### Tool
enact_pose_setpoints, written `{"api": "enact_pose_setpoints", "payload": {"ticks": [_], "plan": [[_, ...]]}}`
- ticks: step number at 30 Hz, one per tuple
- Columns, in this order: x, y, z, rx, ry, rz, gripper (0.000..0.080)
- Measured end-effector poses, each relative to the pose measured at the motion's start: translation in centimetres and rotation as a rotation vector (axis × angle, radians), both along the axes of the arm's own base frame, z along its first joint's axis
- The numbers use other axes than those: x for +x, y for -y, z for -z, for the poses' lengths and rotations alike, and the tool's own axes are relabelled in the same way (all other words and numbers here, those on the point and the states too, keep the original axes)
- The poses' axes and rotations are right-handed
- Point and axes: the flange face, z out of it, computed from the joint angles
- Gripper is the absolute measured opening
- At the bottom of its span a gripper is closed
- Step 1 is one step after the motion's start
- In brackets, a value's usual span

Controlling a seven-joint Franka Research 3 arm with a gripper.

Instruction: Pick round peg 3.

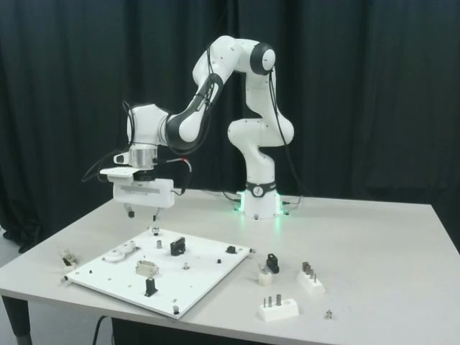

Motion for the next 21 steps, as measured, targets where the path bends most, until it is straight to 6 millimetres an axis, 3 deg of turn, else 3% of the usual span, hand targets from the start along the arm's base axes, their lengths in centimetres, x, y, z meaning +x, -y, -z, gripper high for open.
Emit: {"api": "enact_pose_setpoints", "payload": {"ticks": [10, 21], "plan": [[3.1, -3.6, -2.1, 0.041, 0.003, 0.059, 0.0800], [7.3, -10.7, -4.4, 0.086, 0.030, 0.175, 0.0800]]}}
